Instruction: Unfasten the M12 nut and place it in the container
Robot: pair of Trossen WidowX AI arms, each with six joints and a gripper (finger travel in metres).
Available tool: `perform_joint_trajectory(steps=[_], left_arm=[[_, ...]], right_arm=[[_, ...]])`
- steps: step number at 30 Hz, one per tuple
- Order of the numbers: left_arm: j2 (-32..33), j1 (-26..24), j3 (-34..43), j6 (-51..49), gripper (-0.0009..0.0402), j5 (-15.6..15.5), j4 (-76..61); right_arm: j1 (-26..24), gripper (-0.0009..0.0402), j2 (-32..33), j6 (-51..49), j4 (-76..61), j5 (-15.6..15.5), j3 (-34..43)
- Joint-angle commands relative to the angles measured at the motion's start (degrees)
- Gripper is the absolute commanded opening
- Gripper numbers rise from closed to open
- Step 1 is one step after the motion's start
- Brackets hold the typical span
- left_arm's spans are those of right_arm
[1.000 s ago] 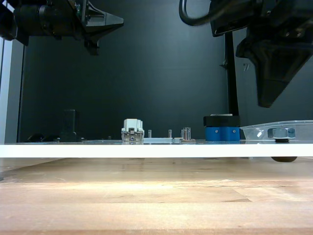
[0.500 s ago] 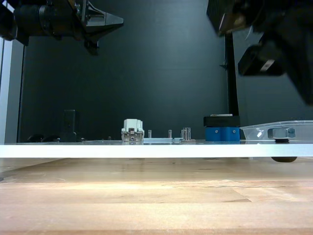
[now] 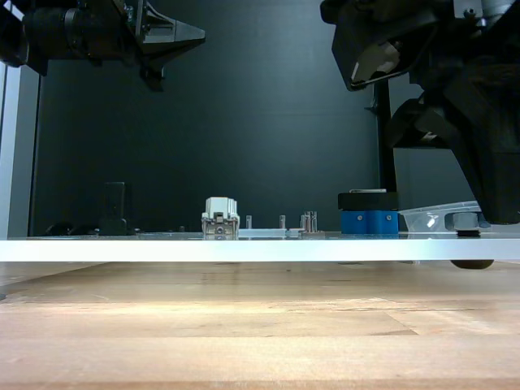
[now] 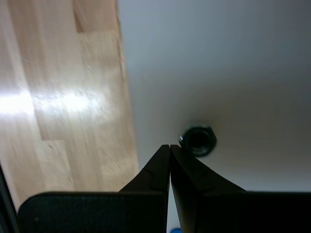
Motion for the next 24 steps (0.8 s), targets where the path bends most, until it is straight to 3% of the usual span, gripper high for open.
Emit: perform_joint_trajectory(steps=[1,10,11,13,15,20,24], left_arm=[[0.02,0.02,0.0,0.0,0.0,0.02,0.0],[0.02,0.0,0.0,0.0,0.0,0.02,0.02],[0.02,0.0,0.0,0.0,0.0,0.02,0.0],[0.02,0.0,0.0,0.0,0.0,0.02,0.0],[0.02,0.0,0.0,0.0,0.0,0.02,0.02],[0.02,0.0,0.0,0.0,0.0,0.02,-0.04],[0.02,0.0,0.0,0.0,0.0,0.02,0.0]], right_arm=[[0.0,0.0,0.0,0.07,-1.27,1.14,-0.02],[-0.02,0.0,-0.09,-0.94,-1.36,2.14,-0.04],[-0.02,0.0,-0.33,-0.83,-2.47,5.64,0.0],[0.02,0.0,-1.07,4.72,-7.8,17.03,0.68],[0.07,0.0,-1.9,7.98,-11.63,22.14,1.42],[0.0,0.0,-3.48,8.48,-12.52,20.24,1.68],[-0.02,0.0,-3.91,7.61,-12.5,13.6,2.51]])
